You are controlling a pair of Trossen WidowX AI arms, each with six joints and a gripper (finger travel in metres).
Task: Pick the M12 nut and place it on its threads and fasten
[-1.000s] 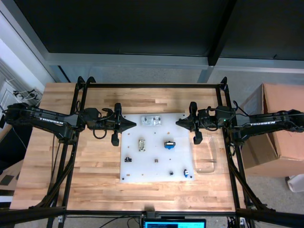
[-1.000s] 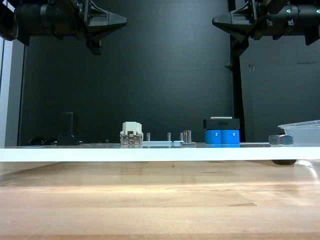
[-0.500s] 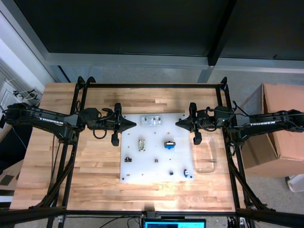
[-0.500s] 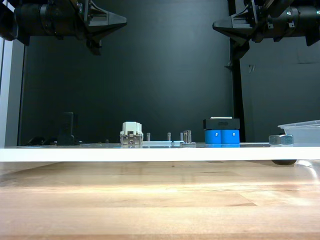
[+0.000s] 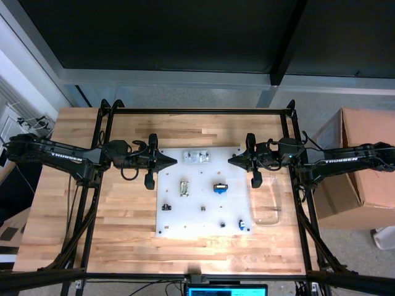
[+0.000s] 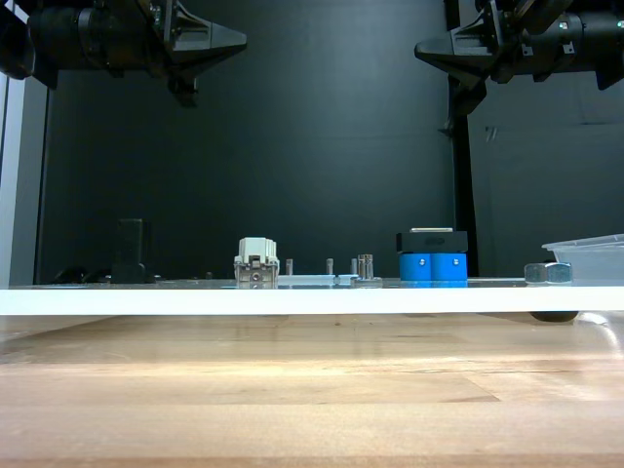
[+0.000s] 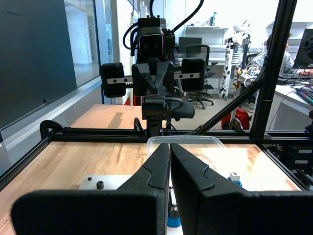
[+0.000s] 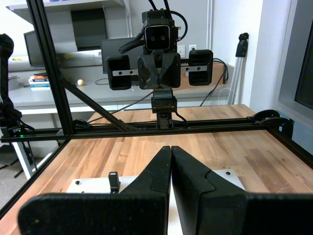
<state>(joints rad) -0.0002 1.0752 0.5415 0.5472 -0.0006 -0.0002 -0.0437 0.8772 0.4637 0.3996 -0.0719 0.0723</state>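
Observation:
The small silver nut (image 6: 546, 273) sits on its stud at the white board's (image 5: 185, 229) near right edge, low against the board with no ribs showing under it. From above the nut (image 5: 242, 222) is on the board, outside the clear tray (image 5: 270, 217). Neither gripper touches it. My left gripper (image 5: 175, 161) hangs high over the board's far left edge, shut and empty, its fingers (image 7: 159, 161) pressed together. Over the far right edge my right gripper (image 5: 230, 160) is raised too, with nothing between its closed fingers (image 8: 161, 161). Both point inward at each other.
On the board stand a blue and black block (image 5: 220, 187), a grey-white connector (image 5: 184, 188), a silver post (image 6: 366, 267) and a clear part (image 5: 197, 157) at the far edge. A cardboard box (image 5: 361, 166) stands right of the table. Black frame bars run around it.
The right gripper has shifted very slightly in the low view. The nut and the left arm have not moved.

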